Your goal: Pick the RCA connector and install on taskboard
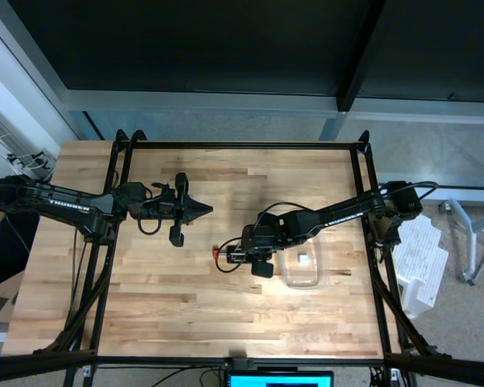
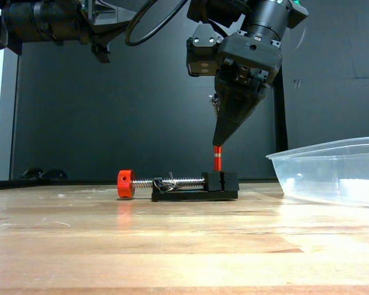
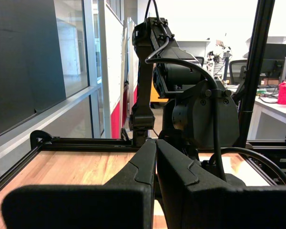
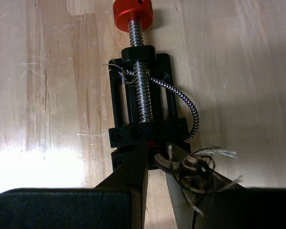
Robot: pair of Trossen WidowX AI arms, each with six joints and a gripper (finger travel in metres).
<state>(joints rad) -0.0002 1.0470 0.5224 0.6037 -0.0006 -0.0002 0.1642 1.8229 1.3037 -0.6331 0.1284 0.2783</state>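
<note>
A pale butcher-block wooden table carries two things. The taskboard, a small black rectangular block with a red knob and silvery threaded rod, lies near its middle; a clear plastic tray sits just beside it, toward the right edge.

The right claw is pointing straight down, pinching the top of a thin red plug standing upright on the black block. The left claw is hanging high above the desk.
</note>
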